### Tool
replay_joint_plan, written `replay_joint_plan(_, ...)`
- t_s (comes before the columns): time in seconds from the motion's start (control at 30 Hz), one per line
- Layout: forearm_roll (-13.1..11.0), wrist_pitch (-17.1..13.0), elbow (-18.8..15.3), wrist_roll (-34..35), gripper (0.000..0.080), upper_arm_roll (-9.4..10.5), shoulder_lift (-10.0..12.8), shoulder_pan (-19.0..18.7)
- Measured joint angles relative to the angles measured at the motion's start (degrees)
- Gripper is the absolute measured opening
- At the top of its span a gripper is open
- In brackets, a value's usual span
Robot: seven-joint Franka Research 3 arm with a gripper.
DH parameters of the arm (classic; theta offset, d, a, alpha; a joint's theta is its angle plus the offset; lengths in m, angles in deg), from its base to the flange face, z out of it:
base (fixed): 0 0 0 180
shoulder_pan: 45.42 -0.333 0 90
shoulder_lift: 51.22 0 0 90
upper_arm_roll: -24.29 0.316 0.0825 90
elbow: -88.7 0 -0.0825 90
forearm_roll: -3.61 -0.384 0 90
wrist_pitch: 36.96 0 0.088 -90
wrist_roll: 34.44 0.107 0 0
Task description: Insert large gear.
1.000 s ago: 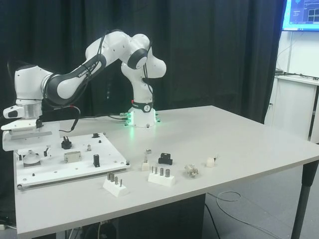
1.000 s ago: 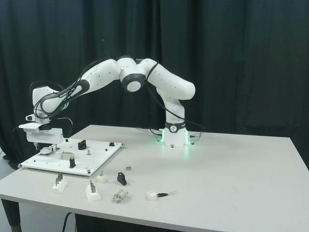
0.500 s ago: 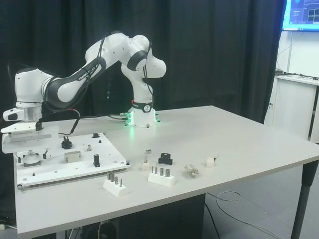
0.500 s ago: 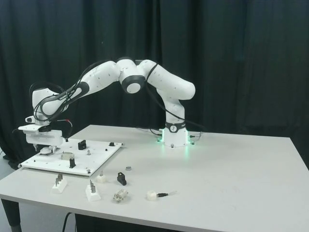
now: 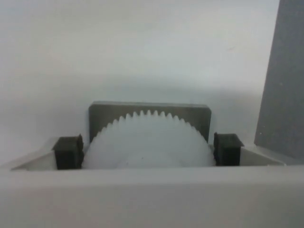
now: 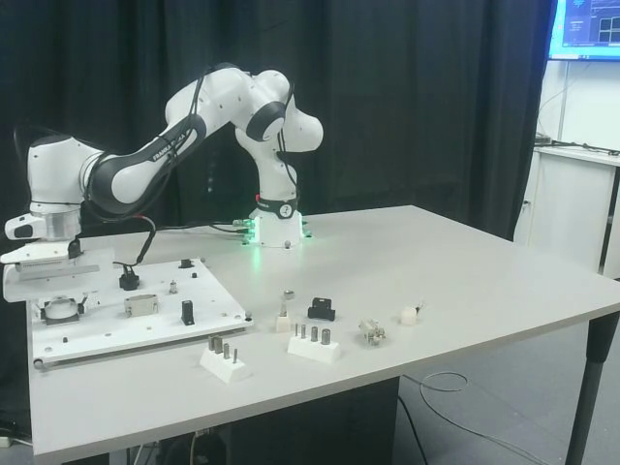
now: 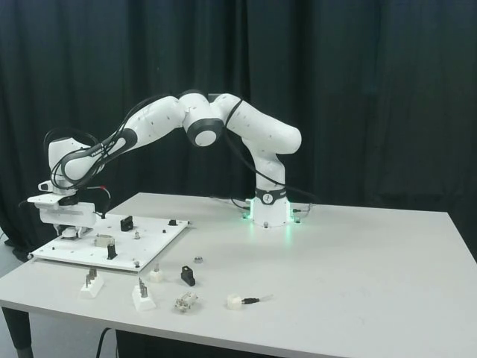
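The large white gear fills the space between my two black fingertips, its toothed rim against both pads, with a grey plate behind it. My gripper is shut on it. In the room views the gripper hangs low over the left end of the white assembly board. There the gear sits right at the board's surface. I cannot tell whether it touches the board.
The board also carries a black part, a grey block and a black post. On the grey table in front stand two white peg holders, a black piece, a small connector and a white piece.
The wrist and hand have sunk slightly toward the board and shifted a little left. The gear stays between the fingers over the same spot.
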Motion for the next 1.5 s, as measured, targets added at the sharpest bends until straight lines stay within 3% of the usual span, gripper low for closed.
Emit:
replay_joint_plan(0.43, 0.5, 0.8, 0.8, -0.3, 0.0599, 0.0, 0.4, 0.2)
replay_joint_plan(1.13, 1.0, 2.1, 1.3, -18.5, 0.0598, -0.04, 0.5, 0.2)
replay_joint_plan(1.3, 0.9, 2.1, 1.3, -17.8, 0.0597, -0.04, 0.5, 0.3)
replay_joint_plan(1.5, 0.8, 2.1, 1.4, -10.6, 0.0597, 0.05, 0.5, 0.5)
